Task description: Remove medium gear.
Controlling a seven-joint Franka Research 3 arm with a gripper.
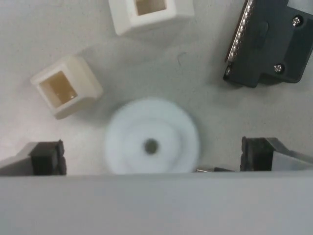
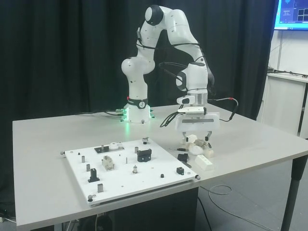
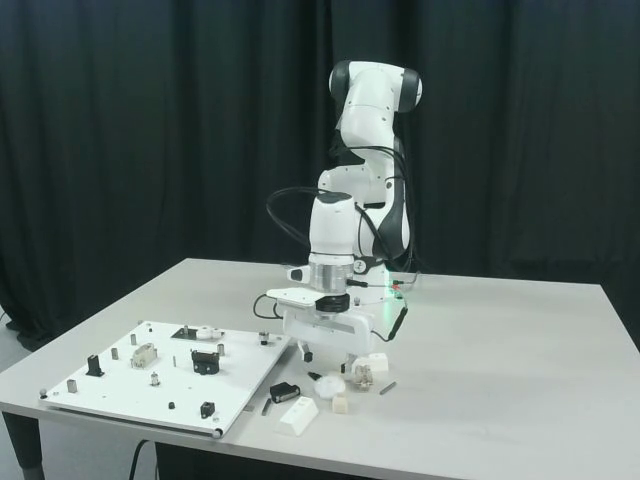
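A white gear (image 1: 161, 122) with a dark centre hole lies flat on the grey table, off the board. My gripper (image 1: 150, 155) hangs just above it, open, its black fingertips (image 1: 46, 157) wide apart on either side and not touching it. In the first room view the gripper (image 2: 197, 139) is low over a cluster of small parts to the right of the white board (image 2: 144, 180). In the second room view the gripper (image 3: 330, 360) hovers over the gear (image 3: 328, 386).
Two white hollow cubes (image 1: 66, 85) (image 1: 149, 12) and a black connector (image 1: 271, 41) lie close to the gear. A white block (image 3: 297, 416) and a small black part (image 3: 285, 392) sit near the table's front edge. Another white gear (image 2: 114, 145) sits on the board among pegs.
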